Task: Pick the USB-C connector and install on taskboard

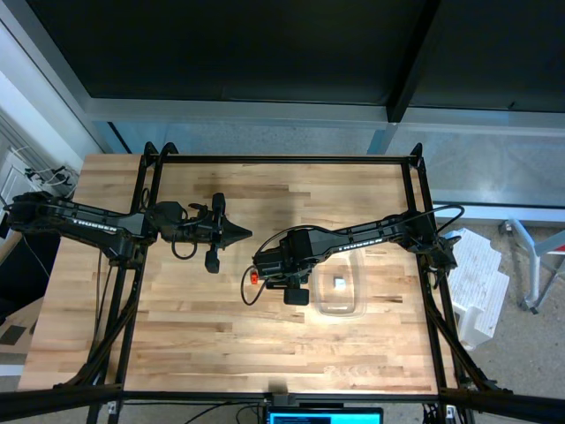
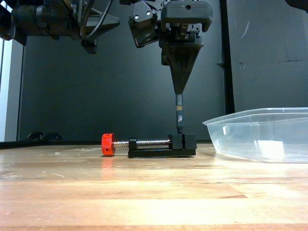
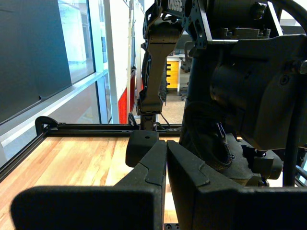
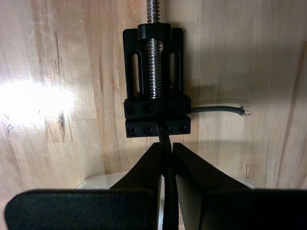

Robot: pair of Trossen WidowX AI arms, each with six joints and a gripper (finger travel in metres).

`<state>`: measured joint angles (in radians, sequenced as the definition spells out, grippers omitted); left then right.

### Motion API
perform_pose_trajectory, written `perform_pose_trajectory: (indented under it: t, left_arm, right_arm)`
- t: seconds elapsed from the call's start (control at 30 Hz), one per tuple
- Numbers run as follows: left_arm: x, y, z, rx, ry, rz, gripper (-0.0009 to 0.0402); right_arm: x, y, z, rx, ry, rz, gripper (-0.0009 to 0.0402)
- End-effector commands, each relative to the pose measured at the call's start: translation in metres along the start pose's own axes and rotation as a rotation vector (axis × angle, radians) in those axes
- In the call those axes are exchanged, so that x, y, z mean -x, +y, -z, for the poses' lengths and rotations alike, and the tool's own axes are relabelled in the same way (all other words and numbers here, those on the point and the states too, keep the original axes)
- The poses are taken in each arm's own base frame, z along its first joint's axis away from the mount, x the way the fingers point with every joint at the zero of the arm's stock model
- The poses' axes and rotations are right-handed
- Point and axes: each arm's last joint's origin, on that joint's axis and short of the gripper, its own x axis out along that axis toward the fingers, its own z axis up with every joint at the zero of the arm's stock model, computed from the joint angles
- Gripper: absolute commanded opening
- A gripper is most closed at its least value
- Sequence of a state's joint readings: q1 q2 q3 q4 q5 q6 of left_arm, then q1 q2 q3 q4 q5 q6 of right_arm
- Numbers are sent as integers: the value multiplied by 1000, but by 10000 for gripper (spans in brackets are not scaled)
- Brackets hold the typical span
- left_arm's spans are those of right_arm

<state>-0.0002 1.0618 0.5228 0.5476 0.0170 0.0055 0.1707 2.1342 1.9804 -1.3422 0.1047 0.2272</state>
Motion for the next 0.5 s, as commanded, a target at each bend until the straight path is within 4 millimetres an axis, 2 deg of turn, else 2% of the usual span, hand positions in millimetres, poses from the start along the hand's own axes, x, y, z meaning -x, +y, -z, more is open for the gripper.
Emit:
perform_pose_trajectory:
  t: [0.03, 0.5]
  left_arm:
    - [0, 0, 0, 0, 0, 0, 0]
    - [0, 0, 0, 0, 0, 0, 0]
  right_arm:
    - [0, 0, 0, 0, 1, 1, 0]
    - [-4, 0, 0, -1, 1, 1, 0]
